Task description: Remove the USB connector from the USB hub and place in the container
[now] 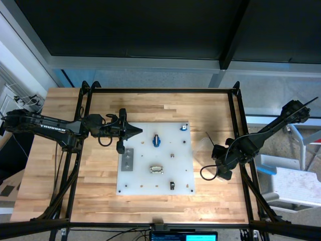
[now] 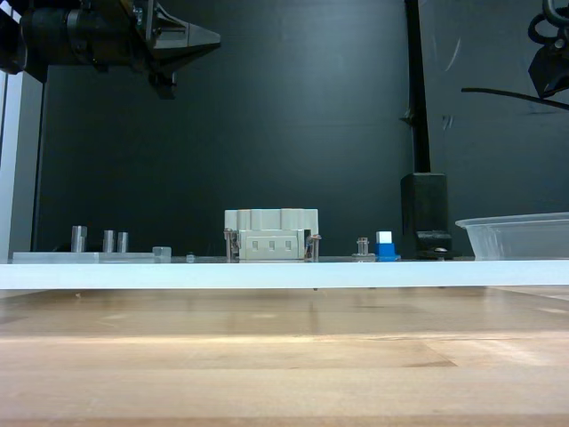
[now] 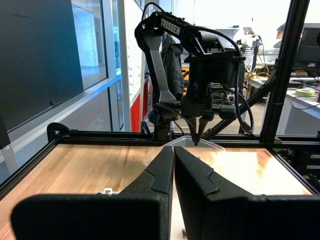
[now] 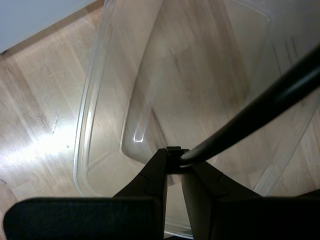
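My right gripper [image 4: 173, 162] is shut on the USB connector [image 4: 250, 117], pinching its small dark plug while the thin black cable sticks out sideways. Gripper and cable hang directly above the container [image 4: 105, 115], a clear plastic tray on the wood. From above, the right gripper [image 1: 215, 149] is just right of the white board, over the container [image 1: 200, 146]. The low view shows the cable [image 2: 502, 92] well above the tray [image 2: 516, 233]. The USB hub [image 1: 172, 185] is a small black block near the board's front edge. My left gripper [image 1: 134, 131] hovers shut and holding nothing over the board's back left corner.
The white task board [image 1: 140, 175] carries a grey metal block with holes [image 1: 129, 160], a blue part [image 1: 156, 141] and a grey multi-pin connector [image 1: 156, 170]. A black frame [image 1: 160, 91] surrounds the wooden table. A loop of the right arm's own cable [image 1: 205, 173] hangs below its wrist.
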Tool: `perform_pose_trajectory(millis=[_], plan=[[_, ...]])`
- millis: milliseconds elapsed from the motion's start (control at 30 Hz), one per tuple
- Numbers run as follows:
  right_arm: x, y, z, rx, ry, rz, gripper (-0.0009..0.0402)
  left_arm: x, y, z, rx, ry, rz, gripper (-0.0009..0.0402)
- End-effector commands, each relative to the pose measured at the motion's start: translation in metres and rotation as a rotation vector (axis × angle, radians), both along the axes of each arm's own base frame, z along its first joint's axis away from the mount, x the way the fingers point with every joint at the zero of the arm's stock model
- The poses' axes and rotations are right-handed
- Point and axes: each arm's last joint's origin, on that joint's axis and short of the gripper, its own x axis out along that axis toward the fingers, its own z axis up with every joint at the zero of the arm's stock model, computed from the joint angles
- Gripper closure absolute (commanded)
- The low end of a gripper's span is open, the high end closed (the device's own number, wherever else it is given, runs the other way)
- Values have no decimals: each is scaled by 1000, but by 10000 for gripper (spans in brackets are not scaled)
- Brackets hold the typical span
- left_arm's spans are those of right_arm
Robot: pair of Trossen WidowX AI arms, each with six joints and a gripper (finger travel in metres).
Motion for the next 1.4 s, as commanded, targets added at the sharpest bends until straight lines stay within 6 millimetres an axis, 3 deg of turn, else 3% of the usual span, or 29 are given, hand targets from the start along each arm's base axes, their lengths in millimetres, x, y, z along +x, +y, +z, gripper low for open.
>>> perform_pose_trajectory(millis=[33,267,567,767,1400], plan=[[0,0,0,1,-1,1,393,0,0,0,0,0,0,392],[0,0,0,2,-2,0,383,0,0,0,0,0,0,392],[0,1,0,15,4,-5,305,0,0,0,0,0,0,392],[0,1,0,17,5,-13,277,0,0,0,0,0,0,392],[0,1,0,18,3,-16,271,0,0,0,0,0,0,392]])
